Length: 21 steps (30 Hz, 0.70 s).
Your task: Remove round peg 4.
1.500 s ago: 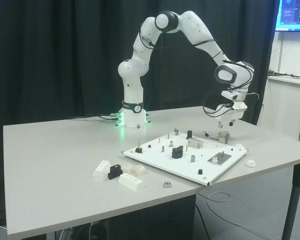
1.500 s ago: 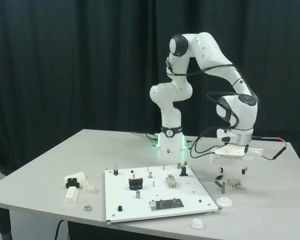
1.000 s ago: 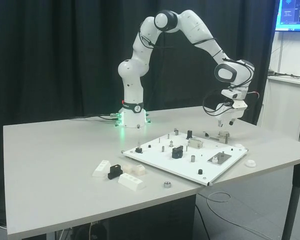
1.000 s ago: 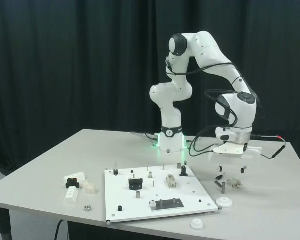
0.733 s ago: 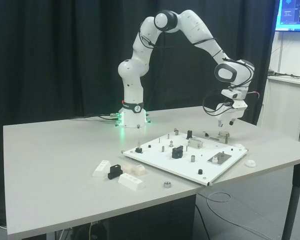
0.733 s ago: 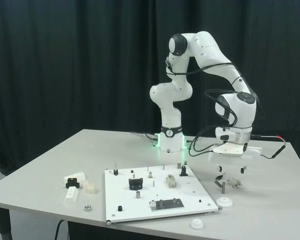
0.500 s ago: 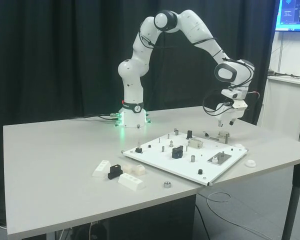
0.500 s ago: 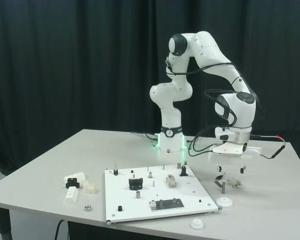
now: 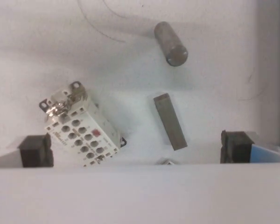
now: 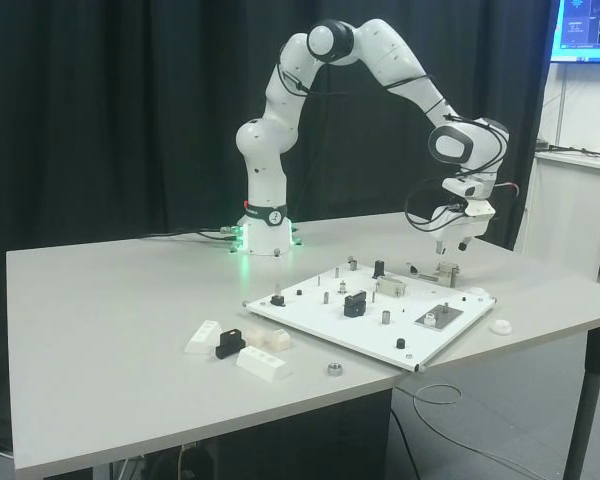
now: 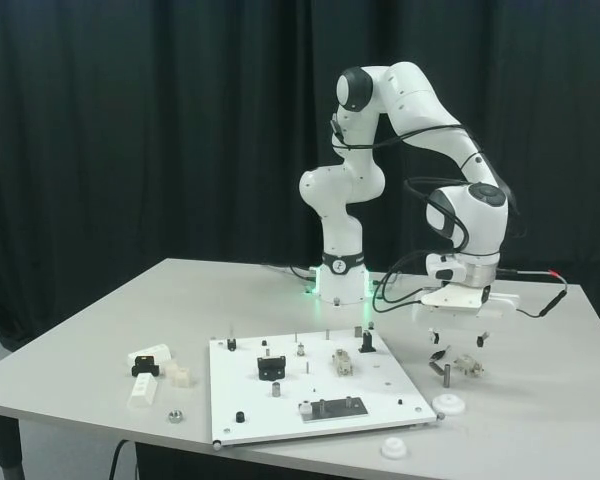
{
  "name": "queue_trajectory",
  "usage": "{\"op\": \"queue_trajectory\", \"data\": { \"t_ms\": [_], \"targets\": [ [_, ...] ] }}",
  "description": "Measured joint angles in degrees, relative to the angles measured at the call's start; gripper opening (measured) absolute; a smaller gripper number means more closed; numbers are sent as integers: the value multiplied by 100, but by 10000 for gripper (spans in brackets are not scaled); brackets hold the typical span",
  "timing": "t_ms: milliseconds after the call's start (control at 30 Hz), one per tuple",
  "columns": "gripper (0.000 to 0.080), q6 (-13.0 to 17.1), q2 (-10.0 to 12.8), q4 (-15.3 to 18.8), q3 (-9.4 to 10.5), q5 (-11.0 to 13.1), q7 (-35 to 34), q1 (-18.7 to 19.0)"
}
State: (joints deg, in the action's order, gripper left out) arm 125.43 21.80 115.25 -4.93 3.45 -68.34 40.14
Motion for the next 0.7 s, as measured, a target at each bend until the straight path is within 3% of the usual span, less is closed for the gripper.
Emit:
{"op": "queue_trajectory", "data": {
  "t_ms": [700],
  "targets": [
    [800, 0, -56, -2, -115, -45, 20, -4]
  ]
}}
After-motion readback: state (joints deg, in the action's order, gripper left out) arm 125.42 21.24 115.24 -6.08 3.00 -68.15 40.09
